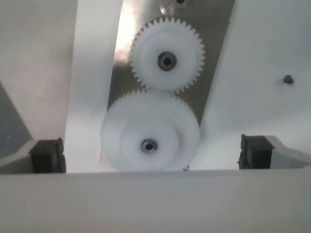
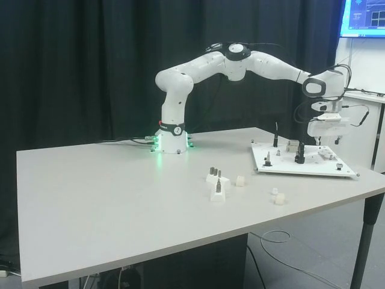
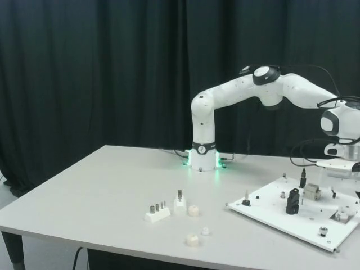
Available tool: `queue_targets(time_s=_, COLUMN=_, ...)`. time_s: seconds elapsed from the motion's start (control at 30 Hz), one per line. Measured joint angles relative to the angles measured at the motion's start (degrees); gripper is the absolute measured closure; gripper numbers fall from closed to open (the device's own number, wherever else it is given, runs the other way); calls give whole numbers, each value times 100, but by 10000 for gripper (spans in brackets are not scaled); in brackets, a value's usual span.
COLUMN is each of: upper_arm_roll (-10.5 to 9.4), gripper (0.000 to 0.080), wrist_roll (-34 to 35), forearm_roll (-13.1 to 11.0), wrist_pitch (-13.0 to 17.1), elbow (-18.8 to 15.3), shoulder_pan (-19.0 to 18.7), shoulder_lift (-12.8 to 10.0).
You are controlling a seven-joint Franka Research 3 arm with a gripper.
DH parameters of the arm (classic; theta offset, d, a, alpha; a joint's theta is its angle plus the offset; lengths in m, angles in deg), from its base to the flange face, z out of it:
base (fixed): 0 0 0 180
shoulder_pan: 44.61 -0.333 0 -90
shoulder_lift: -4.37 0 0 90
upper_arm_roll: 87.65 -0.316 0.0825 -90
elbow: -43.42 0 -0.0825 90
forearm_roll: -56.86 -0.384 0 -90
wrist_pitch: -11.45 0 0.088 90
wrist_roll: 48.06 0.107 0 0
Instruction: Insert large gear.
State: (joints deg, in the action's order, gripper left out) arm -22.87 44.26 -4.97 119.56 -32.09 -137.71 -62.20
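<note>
While the grey worktop (image 2: 108, 192) lies bare across the left of both room views, a loose cluster of small white blocks (image 2: 216, 186), some carrying short dark pegs, sits near the middle of the first room view, well apart from everything else. Behind them, the white arm (image 2: 240, 63) rises from its base (image 2: 171, 141), ringed with green light, and reaches over to the right of the frame. There the jaws (image 2: 328, 139) hang just above a white board (image 2: 301, 168) that carries several small dark fixtures. In the wrist view the two black fingertips (image 1: 47, 156) stand wide apart at the left and right edges of the frame, gripping nothing and touching nothing. Between them, at lower centre, the large gear (image 1: 149, 132) lies flat on a grey plate (image 1: 214, 48) set in the board, a metal shaft showing through its hub. Just above it in the frame a second white gear (image 1: 167, 55) sits on its own shaft, and the teeth of the two meet where their rims come together. A small dark screw (image 1: 288, 79) shows on the white surface at the right.
</note>
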Motion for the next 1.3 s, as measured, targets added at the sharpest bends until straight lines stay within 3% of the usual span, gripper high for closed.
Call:
queue_targets(time_s=0.37, upper_arm_roll=98, gripper=3, wrist_roll=-15, forearm_roll=-4, wrist_pitch=-172, elbow=39, shoulder_pan=5, shoulder_lift=30)
queue_targets(time_s=1.3, upper_arm_roll=183, gripper=3, wrist_roll=-15, forearm_roll=-10, wrist_pitch=-199, elbow=76, shoulder_pan=9, shoulder_lift=33)
